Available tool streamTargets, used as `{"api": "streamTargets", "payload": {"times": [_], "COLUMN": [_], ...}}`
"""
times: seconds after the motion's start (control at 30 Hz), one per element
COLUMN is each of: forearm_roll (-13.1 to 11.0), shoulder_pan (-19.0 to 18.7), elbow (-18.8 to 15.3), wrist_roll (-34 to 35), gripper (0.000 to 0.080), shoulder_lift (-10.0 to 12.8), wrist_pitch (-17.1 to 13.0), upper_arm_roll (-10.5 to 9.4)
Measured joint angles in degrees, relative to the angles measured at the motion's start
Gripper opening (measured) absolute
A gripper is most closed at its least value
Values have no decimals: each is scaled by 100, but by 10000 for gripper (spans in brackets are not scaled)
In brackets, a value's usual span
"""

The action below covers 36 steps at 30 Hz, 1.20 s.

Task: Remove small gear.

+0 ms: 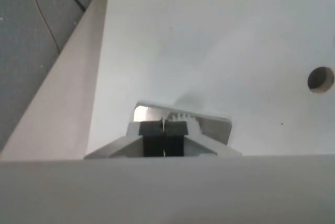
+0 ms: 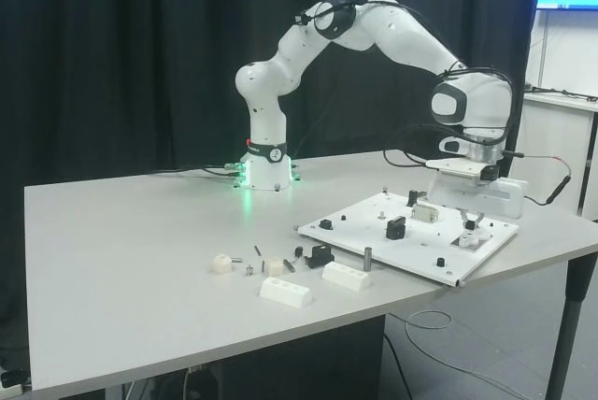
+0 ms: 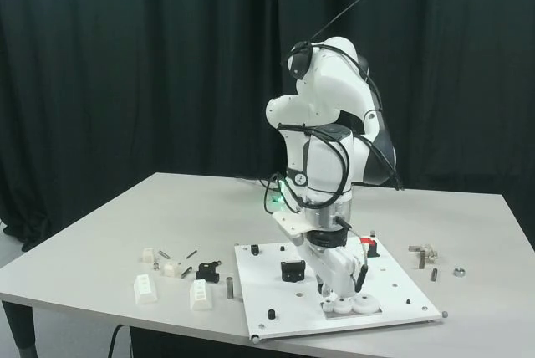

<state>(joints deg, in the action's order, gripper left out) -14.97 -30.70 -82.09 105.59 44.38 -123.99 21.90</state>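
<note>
In the wrist view my gripper (image 1: 164, 136) is shut, its black pads (image 1: 152, 136) meeting with only a thin white sliver between them. The white teeth of the small gear (image 1: 181, 116) show just past the fingertips, over a grey metal plate (image 1: 209, 129) set in the white board (image 1: 209, 41). In the second room view the gripper (image 3: 338, 289) is down at the board's near right part, where white gears (image 3: 361, 304) sit. The first room view shows the gripper (image 2: 470, 224) low over the board (image 2: 374, 232); the gear is hidden there.
The board also carries black blocks (image 2: 396, 227), upright pins (image 2: 368, 256) and a round hole (image 1: 320, 79). White blocks (image 2: 286, 292), a black part (image 2: 320, 255) and small pins lie on the grey table left of the board. Loose metal pieces (image 3: 424, 252) lie to the board's right.
</note>
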Motion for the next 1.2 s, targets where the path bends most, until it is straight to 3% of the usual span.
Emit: {"api": "streamTargets", "payload": {"times": [0.13, 0.17, 0.33, 0.37, 0.53, 0.57, 0.73, 0.77, 1.2], "forearm_roll": [0, -1, -3, -3, -3, -3, -6, -8, -18], "shoulder_pan": [-7, -8, -9, -9, -8, -8, -9, -11, -67], "elbow": [52, 62, 121, 134, 153, 153, 153, 153, 103], "wrist_roll": [0, 0, 0, 0, 6, 8, 46, 55, 236], "gripper": [2, 81, 81, 481, 481, 713, 713, 783, 799], "shoulder_lift": [0, -1, -4, -6, -40, -48, -71, -71, -67], "wrist_pitch": [50, 60, 154, 189, 316, 344, 514, 537, 597], "upper_arm_roll": [-1, -1, -1, -1, 0, 1, 1, 0, -71]}}
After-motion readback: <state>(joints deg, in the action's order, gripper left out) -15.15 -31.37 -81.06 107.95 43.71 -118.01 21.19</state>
